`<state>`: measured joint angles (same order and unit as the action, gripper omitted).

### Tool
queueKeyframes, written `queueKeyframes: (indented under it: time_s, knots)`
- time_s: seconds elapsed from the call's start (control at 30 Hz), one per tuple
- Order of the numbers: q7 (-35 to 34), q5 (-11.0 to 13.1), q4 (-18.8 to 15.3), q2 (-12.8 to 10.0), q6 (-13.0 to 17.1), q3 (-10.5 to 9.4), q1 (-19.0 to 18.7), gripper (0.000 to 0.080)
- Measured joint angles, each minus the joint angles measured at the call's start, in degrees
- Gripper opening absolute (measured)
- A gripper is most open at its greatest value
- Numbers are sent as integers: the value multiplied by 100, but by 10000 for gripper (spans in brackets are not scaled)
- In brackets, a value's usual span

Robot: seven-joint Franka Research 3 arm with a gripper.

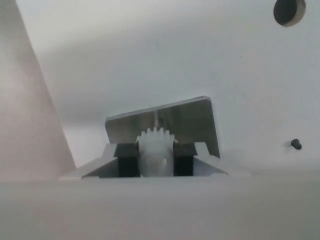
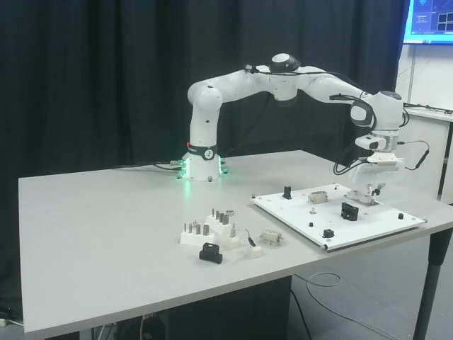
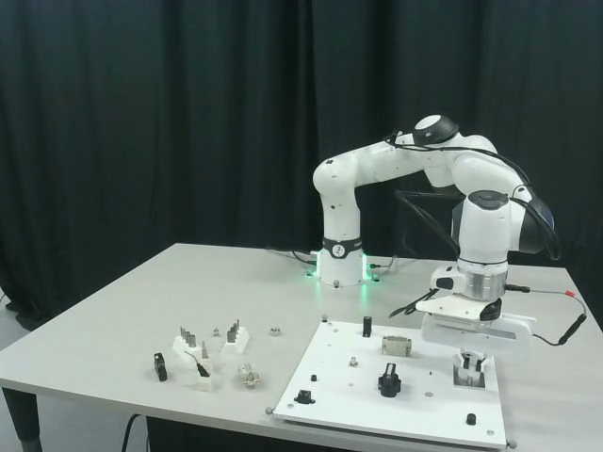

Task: Insert small gear.

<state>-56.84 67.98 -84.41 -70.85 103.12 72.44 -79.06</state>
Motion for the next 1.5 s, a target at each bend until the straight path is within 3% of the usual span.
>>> queueKeyframes:
  time_s: [1.5]
  knots:
    - [-8, -188, 5, 3, 116, -56, -17, 139]
